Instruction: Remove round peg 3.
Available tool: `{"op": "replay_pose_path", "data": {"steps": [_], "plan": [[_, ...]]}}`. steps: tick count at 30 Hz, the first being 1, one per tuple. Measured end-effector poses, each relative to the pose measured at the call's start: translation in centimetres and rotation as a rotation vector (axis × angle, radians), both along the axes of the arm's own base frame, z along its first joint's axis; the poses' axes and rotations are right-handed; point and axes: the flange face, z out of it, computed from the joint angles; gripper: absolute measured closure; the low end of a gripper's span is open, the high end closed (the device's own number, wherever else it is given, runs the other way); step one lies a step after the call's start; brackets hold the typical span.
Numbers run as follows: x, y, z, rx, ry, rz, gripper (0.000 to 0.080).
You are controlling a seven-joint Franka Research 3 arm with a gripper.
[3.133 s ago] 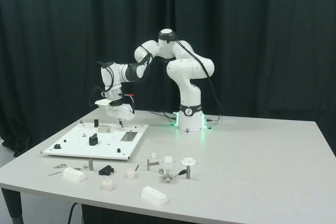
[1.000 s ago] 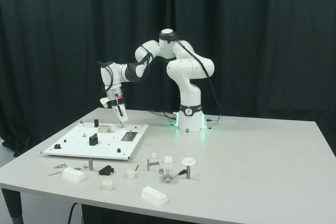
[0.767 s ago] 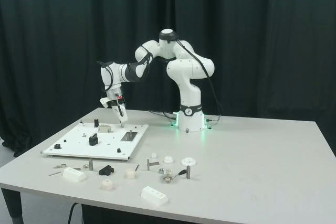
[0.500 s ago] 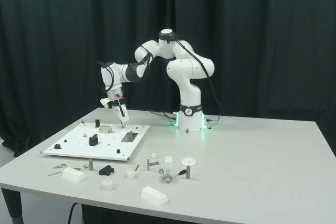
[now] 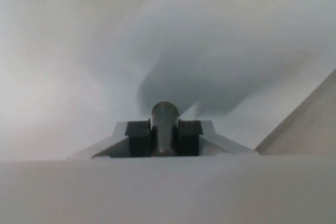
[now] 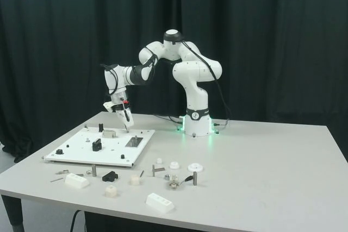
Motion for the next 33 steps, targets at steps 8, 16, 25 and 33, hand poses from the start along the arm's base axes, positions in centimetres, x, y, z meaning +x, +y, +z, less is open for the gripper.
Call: {"op": "replay_pose_path", "data": {"steps": [8, 16, 25, 33], "plan": [[0.13, -0.02, 0.01, -0.007, 0.012, 0.009, 0.0697], [0.11, -0.15, 0.1, -0.014, 0.023, 0.013, 0.0697], [0.02, -0.34, 0.3, -0.023, 0.034, 0.015, 0.0697], [0.05, -0.32, 0.34, -0.023, 0.033, 0.016, 0.0697]]}}
